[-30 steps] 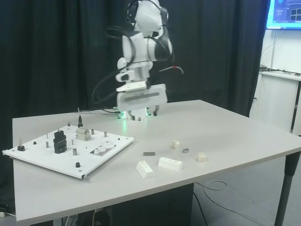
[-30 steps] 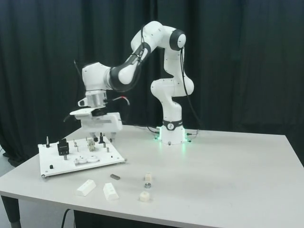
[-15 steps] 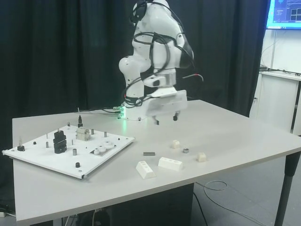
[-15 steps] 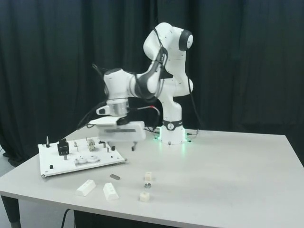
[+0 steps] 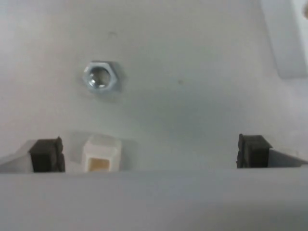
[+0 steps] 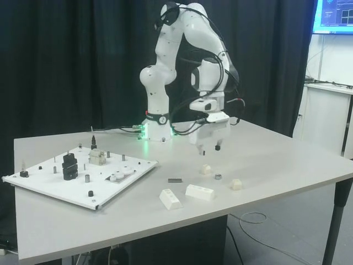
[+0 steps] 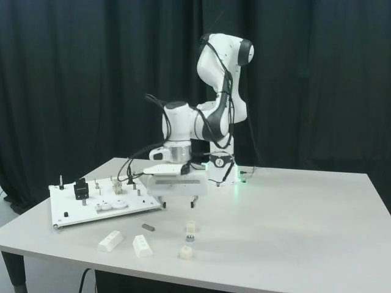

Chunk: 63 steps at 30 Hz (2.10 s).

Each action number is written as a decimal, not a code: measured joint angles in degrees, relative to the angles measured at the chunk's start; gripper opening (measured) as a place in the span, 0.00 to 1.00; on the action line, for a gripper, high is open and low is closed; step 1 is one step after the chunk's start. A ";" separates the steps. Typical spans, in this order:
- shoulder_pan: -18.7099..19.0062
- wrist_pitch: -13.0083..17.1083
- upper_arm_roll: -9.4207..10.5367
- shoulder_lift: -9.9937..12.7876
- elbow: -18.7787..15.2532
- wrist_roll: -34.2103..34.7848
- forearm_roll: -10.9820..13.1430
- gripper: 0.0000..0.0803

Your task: Pick bolt 4.

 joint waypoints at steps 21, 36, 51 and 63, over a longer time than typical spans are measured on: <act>-1.54 5.07 7.29 5.66 -0.85 -5.79 -0.07 1.00; -7.12 7.48 13.23 7.32 -0.71 -9.68 -0.07 1.00; -9.87 7.50 15.48 7.94 0.30 -10.00 -0.07 1.00; -10.20 7.83 15.77 9.98 1.71 -10.36 -0.03 1.00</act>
